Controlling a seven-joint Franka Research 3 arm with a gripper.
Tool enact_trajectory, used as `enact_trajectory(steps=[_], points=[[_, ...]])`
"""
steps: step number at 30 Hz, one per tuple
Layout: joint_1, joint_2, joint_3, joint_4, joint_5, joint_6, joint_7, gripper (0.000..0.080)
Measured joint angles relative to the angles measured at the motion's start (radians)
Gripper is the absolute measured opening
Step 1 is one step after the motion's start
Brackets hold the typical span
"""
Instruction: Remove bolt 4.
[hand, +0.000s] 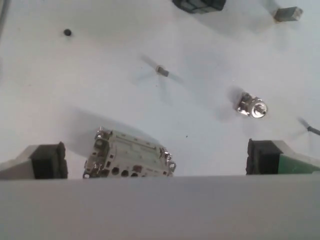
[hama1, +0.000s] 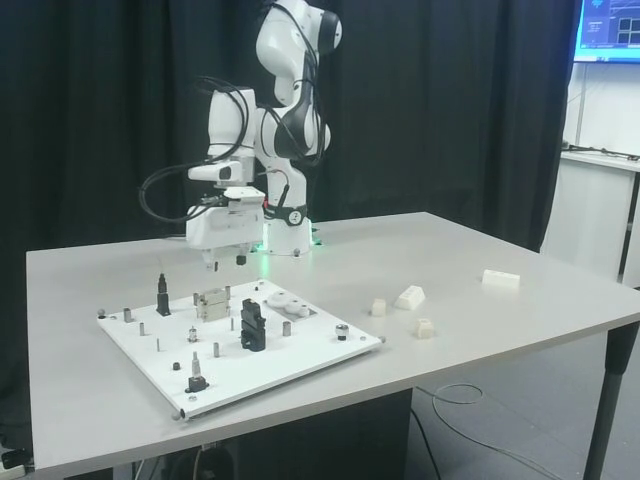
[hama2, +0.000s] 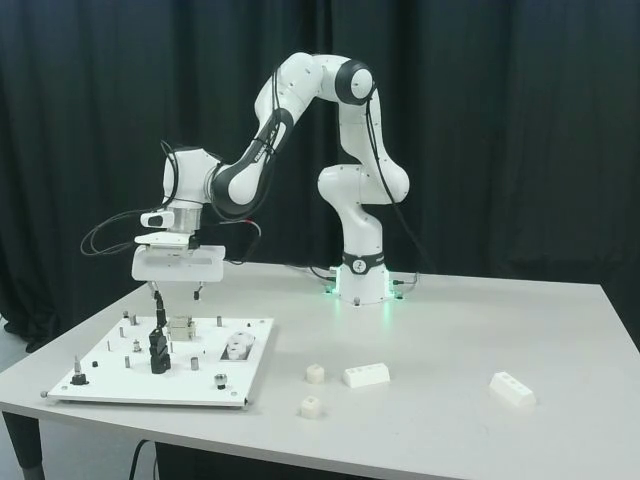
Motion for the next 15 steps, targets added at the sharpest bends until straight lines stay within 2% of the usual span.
enact_trajectory(steps=[9,12,15], points=[[0.0,0.036,0.003,0.038,0.028,-0.015,0.052,0.08],[0.0,0.051,0.005,0.048,0.059,-0.021,0.073,0.08],[0.0,0.067,0.005,0.063,0.097,-0.038,0.143,0.08]])
